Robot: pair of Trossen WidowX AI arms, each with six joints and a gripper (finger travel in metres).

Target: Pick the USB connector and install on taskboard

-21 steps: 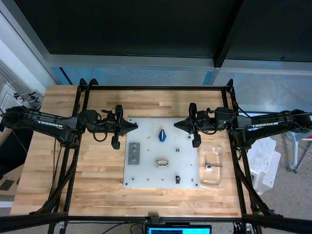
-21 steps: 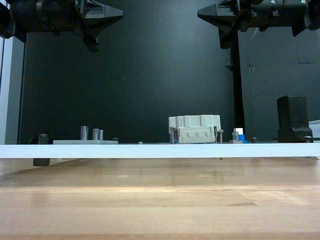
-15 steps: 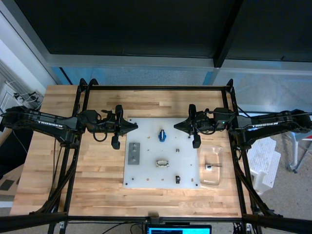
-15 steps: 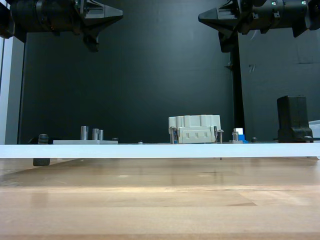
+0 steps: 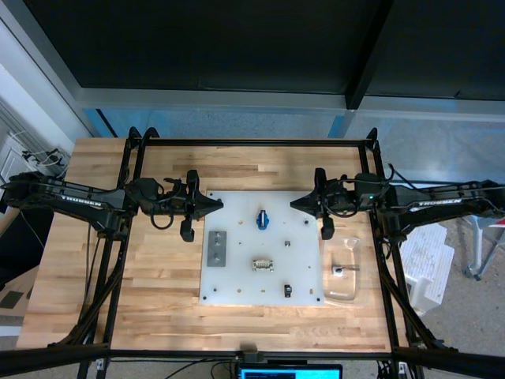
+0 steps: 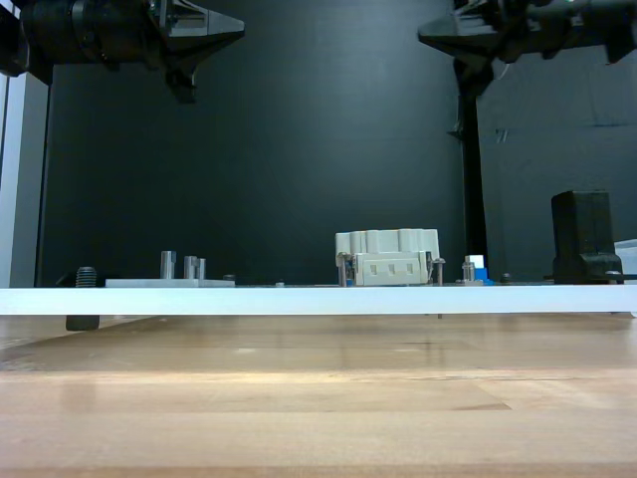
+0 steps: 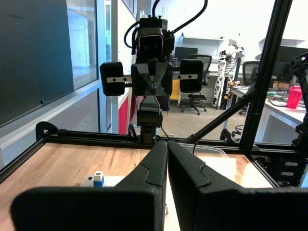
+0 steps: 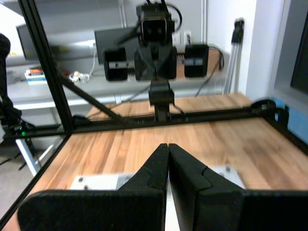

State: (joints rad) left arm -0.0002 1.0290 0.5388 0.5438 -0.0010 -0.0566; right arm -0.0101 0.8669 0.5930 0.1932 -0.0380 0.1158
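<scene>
The USB connector (image 5: 338, 271) is a tiny black plug lying inside the clear plastic tray (image 5: 353, 294), just right of the taskboard (image 5: 237, 292). The white taskboard carries a grey metal block (image 5: 216, 249), a blue knob (image 5: 262, 219), a beige connector (image 5: 263, 265) and a small black socket (image 5: 289, 290). My left gripper (image 5: 215, 204) hovers shut above the board's far left corner. My right gripper (image 5: 296, 205) hovers shut high over the board's far right part, up and left of the tray. Both wrist views show the fingers pressed together (image 7: 167, 144) (image 8: 168, 145) with nothing between them.
A black frame (image 5: 252, 143) runs around the wooden table (image 5: 158, 316). In the low view the beige connector (image 6: 388, 259) and the black socket (image 6: 582, 239) stand up from the board, with both grippers (image 6: 237, 28) (image 6: 426, 38) far above them.
My right gripper has drawn back to the right and risen slightly, still shut. The left arm has not moved.
</scene>
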